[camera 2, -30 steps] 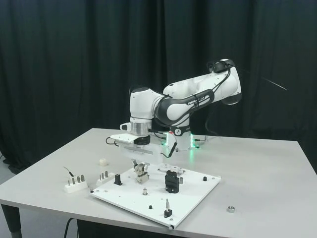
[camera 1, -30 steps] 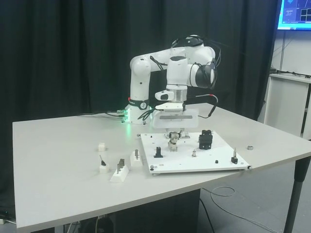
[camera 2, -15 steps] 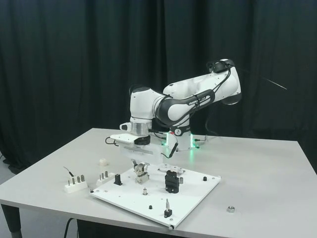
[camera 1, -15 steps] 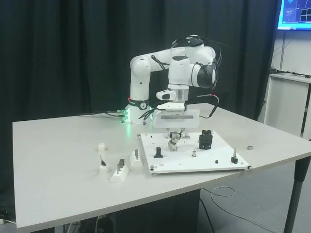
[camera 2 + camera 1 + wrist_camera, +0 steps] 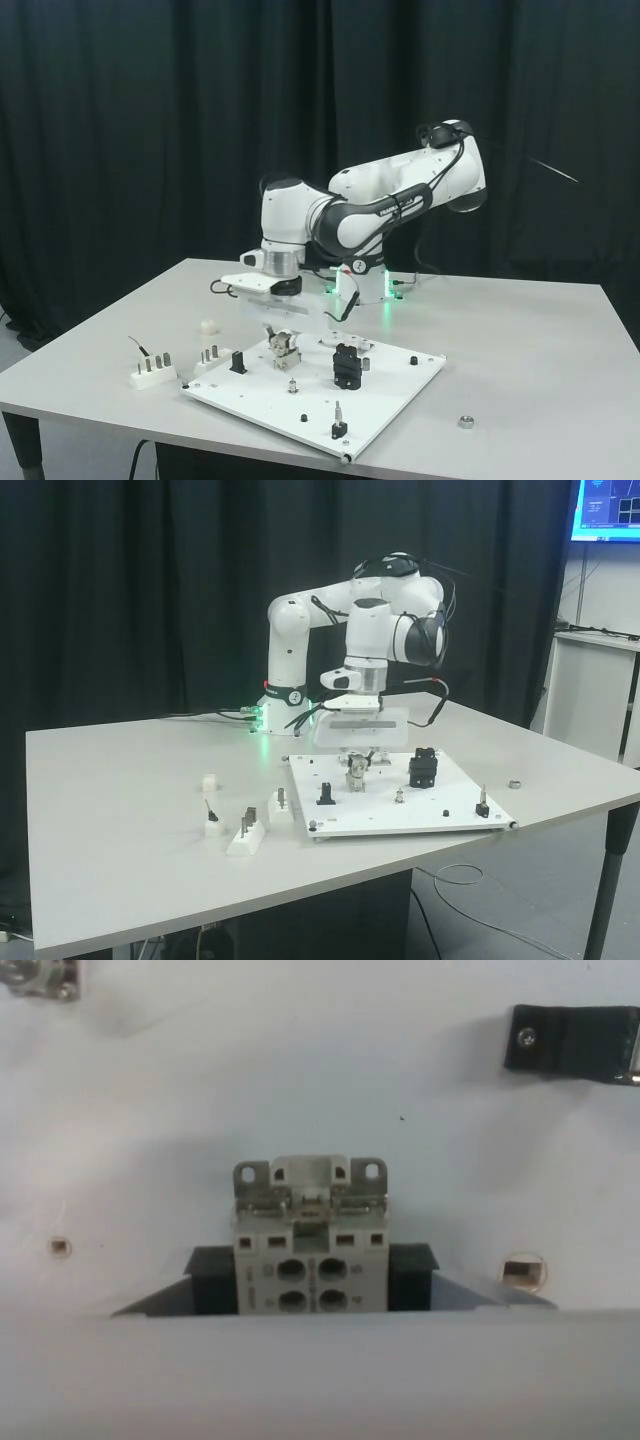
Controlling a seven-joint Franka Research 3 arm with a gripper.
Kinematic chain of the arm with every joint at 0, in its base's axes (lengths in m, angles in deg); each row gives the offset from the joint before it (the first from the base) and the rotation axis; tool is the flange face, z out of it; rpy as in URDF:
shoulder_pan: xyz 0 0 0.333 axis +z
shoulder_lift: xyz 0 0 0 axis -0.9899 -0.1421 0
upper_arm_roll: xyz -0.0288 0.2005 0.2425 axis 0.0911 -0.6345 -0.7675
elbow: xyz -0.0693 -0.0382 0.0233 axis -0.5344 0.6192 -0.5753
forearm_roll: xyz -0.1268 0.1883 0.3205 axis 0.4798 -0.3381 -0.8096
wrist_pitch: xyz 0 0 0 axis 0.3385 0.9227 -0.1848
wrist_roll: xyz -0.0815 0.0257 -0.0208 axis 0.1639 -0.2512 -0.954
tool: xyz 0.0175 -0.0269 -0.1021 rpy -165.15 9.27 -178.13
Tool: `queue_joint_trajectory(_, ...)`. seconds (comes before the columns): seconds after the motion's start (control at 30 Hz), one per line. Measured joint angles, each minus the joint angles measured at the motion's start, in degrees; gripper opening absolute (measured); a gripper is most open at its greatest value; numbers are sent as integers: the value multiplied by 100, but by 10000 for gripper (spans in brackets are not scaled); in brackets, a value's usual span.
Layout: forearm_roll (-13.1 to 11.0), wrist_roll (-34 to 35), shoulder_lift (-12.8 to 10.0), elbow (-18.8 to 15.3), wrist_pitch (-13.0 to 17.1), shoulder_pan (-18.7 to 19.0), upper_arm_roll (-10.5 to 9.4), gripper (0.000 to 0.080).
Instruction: Insert waterproof.
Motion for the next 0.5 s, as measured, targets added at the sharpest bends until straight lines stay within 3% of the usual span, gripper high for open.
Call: queue_joint_trajectory(0.5,-9,16,9,56,-7,-104,-64,310)
